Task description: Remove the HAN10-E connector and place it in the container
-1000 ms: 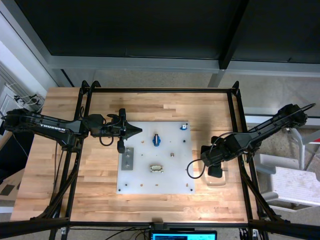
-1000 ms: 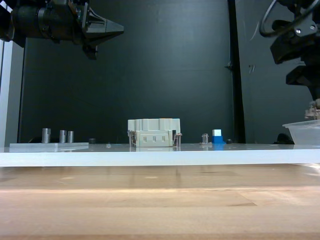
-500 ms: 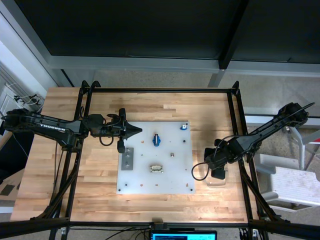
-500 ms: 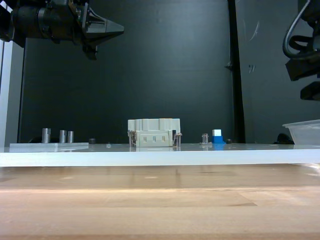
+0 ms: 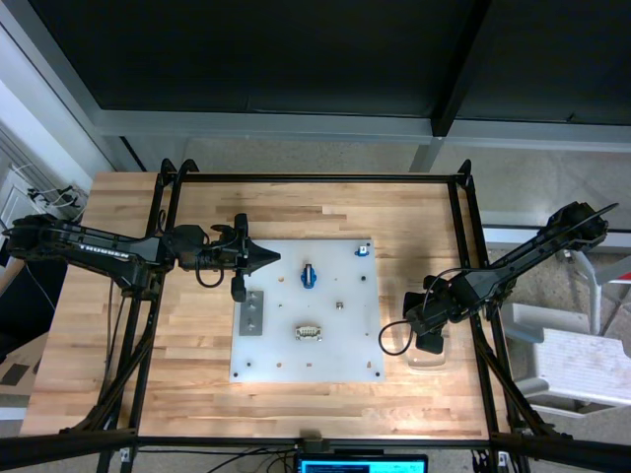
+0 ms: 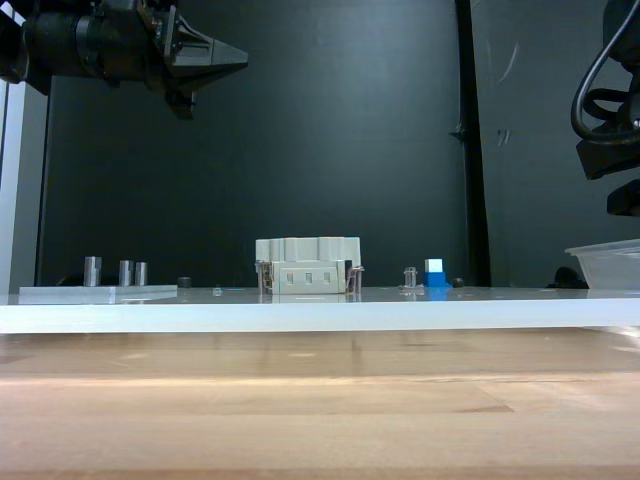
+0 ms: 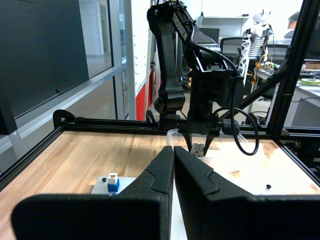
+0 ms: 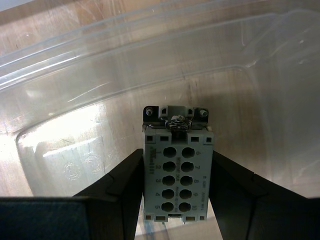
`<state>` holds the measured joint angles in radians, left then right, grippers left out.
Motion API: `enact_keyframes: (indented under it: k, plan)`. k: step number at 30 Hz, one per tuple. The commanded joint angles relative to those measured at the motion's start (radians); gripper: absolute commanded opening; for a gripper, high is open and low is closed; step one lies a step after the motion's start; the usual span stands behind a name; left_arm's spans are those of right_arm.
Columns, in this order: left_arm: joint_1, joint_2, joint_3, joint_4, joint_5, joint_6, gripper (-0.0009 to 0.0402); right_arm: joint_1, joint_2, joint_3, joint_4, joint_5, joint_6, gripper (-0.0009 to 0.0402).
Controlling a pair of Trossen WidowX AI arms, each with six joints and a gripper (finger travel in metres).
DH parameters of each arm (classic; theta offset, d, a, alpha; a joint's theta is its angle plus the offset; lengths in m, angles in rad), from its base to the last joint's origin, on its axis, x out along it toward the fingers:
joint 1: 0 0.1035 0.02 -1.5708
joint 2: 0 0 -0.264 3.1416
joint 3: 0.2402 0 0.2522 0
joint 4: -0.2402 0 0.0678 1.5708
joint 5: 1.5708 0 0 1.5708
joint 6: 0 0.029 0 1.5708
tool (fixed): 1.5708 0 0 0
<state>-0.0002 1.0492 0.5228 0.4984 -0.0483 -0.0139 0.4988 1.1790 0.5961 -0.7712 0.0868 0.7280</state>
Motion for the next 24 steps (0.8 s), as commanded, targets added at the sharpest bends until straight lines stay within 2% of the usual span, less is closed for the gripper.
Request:
enact_keyframes:
  k: [1,16,20,24]
  plan:
    - [0.0,0.0,0.0,0.0,0.0,0.0,0.0,0.001,0.001,0.0,-0.001,0.0,0.001,0.007]
    - [0.0,0.0,0.0,0.0,0.0,0.0,0.0,0.005,0.001,0.0,-0.001,0.0,0.002,0.0229]
    - [0.0,0.0,0.0,0.0,0.0,0.0,0.0,0.006,0.001,0.0,-0.001,0.0,0.001,0.025]
    - [0.0,0.0,0.0,0.0,0.0,0.0,0.0,0.006,0.001,0.0,-0.001,0.0,0.0,0.0253]
